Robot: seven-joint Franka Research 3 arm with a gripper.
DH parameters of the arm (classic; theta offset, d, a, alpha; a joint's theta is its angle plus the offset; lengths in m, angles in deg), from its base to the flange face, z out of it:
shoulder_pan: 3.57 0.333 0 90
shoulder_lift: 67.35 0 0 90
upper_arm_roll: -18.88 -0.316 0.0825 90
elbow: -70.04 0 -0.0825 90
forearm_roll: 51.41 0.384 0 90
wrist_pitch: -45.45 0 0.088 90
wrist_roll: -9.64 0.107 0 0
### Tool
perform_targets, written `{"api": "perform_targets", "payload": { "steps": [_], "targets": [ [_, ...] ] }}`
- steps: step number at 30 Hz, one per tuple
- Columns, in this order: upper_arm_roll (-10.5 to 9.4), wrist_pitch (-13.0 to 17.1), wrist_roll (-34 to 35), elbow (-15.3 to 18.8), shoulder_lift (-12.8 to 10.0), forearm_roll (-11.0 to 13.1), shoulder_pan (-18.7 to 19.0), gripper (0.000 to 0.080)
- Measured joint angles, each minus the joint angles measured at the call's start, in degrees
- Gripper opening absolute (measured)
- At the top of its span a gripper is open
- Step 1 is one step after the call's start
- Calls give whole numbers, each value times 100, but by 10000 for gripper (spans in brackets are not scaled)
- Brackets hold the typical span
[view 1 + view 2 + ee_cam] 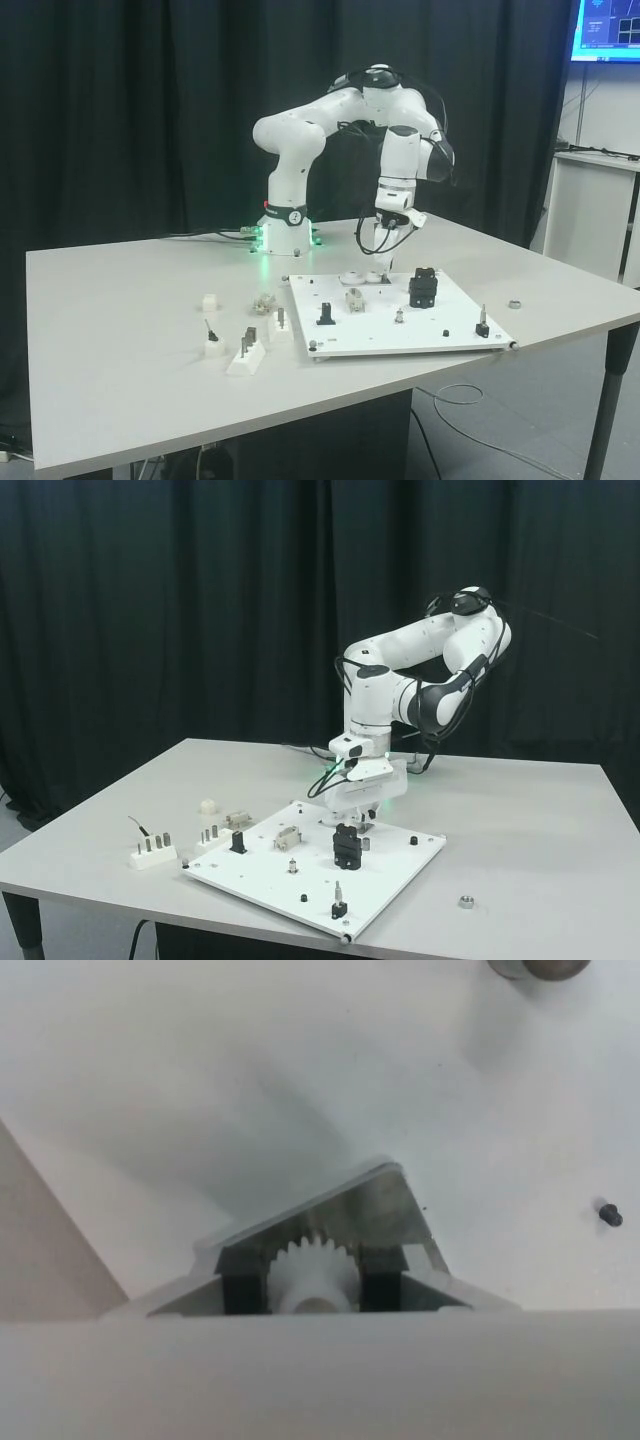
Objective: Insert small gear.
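Wrist view: my claw [314, 1280] was closed on the small gear [313, 1272], black pads [241, 1278] pinching its two sides, toothed rim up against a grey metal plate. White board [300, 1080] lay below, a black screw [610, 1214] on it. Gear looked like white plastic: light, stiff, teeth probably slippery, so my guess was that gripping across the flanks was right and squeezing harder risked marking teeth.

First room view: my arm [330, 110] arched up from its base near the surface's [120, 300] back edge, wrist pointing straight down, claw [392, 222] hanging above the back edge of the white board [400, 335]. Gear too small to spot here.

Second room view: same pose, elbow high, forearm folded back, claw [352, 810] low over the board [400, 865], just behind a black block [347, 848]. Gear not seated yet, I judged; it needed a straight, gentle drop onto its peg.
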Motion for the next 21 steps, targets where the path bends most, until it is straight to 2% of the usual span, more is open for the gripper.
{"api": "perform_targets", "payload": {
  "steps": [21],
  "targets": [
    [-3, -26, -6, -10, -4, -13, -20, 194]
  ]
}}
